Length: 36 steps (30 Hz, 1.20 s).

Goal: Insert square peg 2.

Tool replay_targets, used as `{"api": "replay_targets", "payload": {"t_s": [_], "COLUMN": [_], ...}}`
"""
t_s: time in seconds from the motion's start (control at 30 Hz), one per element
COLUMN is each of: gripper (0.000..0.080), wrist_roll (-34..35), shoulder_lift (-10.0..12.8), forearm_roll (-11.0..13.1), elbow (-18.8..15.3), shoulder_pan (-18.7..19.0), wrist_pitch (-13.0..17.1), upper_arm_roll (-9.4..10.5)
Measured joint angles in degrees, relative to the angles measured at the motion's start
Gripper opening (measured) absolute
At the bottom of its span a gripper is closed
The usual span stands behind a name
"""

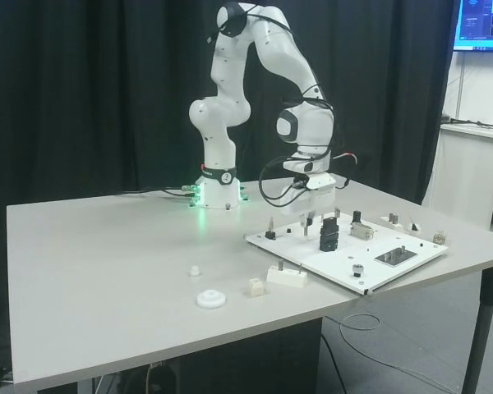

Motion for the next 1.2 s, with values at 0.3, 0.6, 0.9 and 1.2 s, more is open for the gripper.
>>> {"api": "replay_targets", "payload": {"t_s": [0.3, 0.6, 0.9, 1.2], "gripper": [0.0075, 0.0075, 0.0075, 0.0075], "wrist_roll": [0.0, 0.0, 0.0, 0.0], "shoulder_lift": [1.3, 1.9, 1.9, 2.4], "forearm_roll": [0.7, 1.5, 2.6, 3.3], "elbow": [0.7, 0.8, 0.9, 1.2], "shoulder_pan": [0.0, 0.0, 0.0, 0.0], "wrist_pitch": [-0.1, -0.4, -0.6, -0.6], "upper_arm_roll": [0.08, 0.41, 0.66, 0.80]}}
